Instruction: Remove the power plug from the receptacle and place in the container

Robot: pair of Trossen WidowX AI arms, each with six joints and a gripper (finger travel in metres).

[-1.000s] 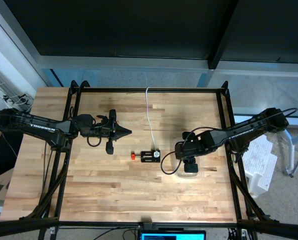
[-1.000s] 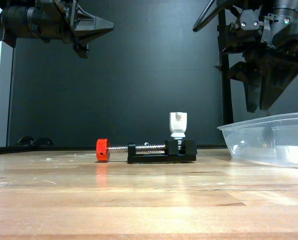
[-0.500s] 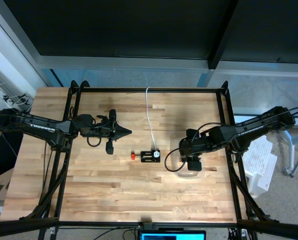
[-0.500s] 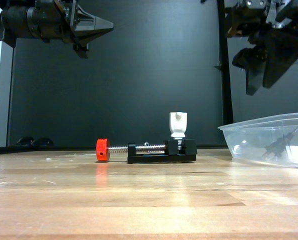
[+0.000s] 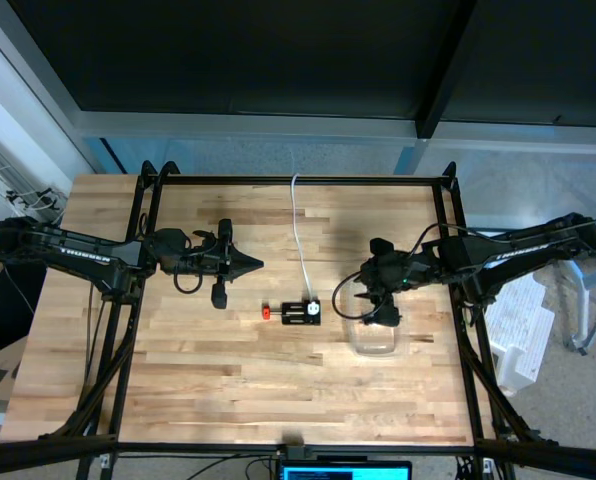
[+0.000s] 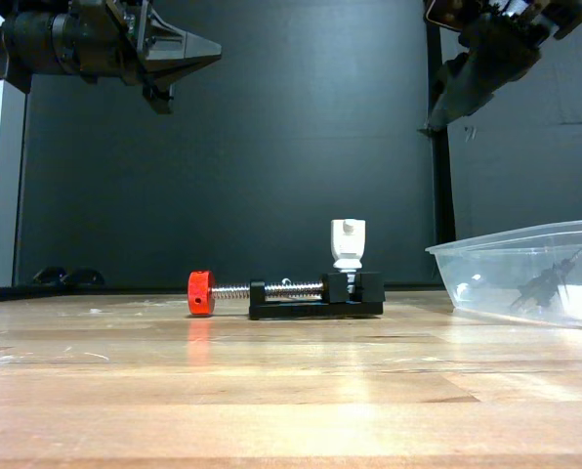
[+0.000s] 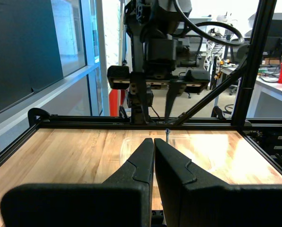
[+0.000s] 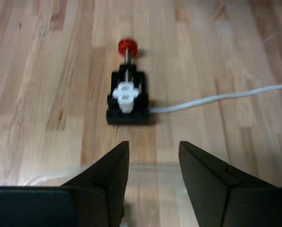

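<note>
Overhead, open empty right gripper [image 8: 153,144], closed left gripper [image 7: 154,140], power plug [image 6: 543,283] in container [image 6: 481,278] below

Butcher-block table [image 5: 238,380], black frame [image 5: 378,181] (metal), dark wall [image 6: 301,147] behind, grey floor [image 5: 538,180]

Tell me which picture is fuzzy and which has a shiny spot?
Right wrist view: fuzzy all over; the open right claw above the container looks soft-edged. Left wrist view: light glares off the table beyond the shut left claw, which is high over the table's left side.
</note>
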